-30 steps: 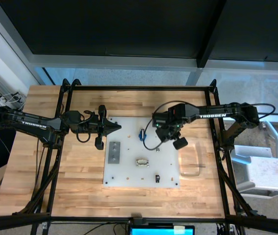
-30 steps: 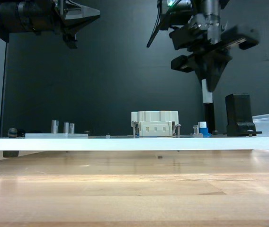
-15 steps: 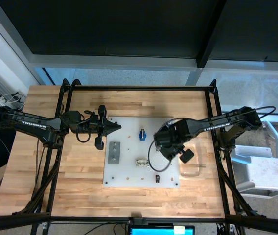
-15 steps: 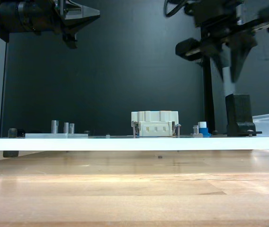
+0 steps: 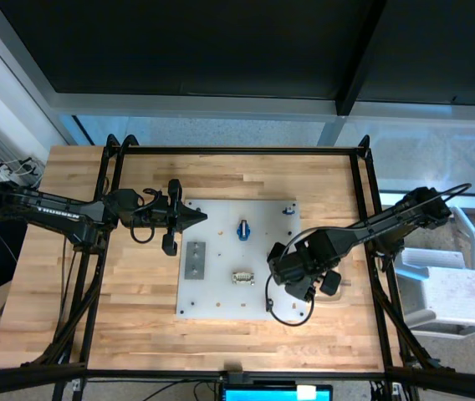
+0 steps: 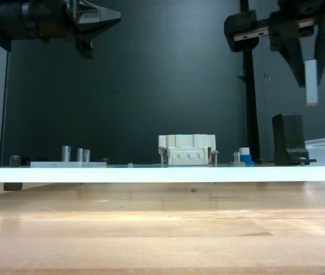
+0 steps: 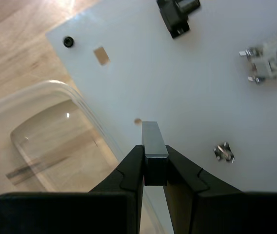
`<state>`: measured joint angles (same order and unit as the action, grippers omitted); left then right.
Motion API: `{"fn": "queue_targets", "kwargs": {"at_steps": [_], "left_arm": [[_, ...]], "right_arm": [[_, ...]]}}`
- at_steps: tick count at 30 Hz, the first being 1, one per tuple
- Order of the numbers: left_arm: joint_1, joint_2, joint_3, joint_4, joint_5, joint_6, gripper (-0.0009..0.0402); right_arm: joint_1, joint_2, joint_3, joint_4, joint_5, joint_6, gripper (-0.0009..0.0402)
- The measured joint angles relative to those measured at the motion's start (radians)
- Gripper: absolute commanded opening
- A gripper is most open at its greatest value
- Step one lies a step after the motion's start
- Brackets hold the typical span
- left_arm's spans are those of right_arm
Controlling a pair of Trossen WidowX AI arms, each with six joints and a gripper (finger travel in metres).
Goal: Pick the 16mm bar and place in it's hole on the taskboard
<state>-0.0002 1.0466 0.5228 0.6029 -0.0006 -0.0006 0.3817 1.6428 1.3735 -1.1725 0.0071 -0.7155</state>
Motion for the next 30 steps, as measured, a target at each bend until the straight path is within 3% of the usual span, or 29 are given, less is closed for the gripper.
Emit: {"fn": "queue_targets", "kwargs": {"at_steps": [30], "left_arm": [[0.000,0.000,0.000,0.000,0.000,0.000,0.0000]], "right_arm": [[0.147,0.093,0.000,0.084,-0.011,-0.164,0.0000]]}}
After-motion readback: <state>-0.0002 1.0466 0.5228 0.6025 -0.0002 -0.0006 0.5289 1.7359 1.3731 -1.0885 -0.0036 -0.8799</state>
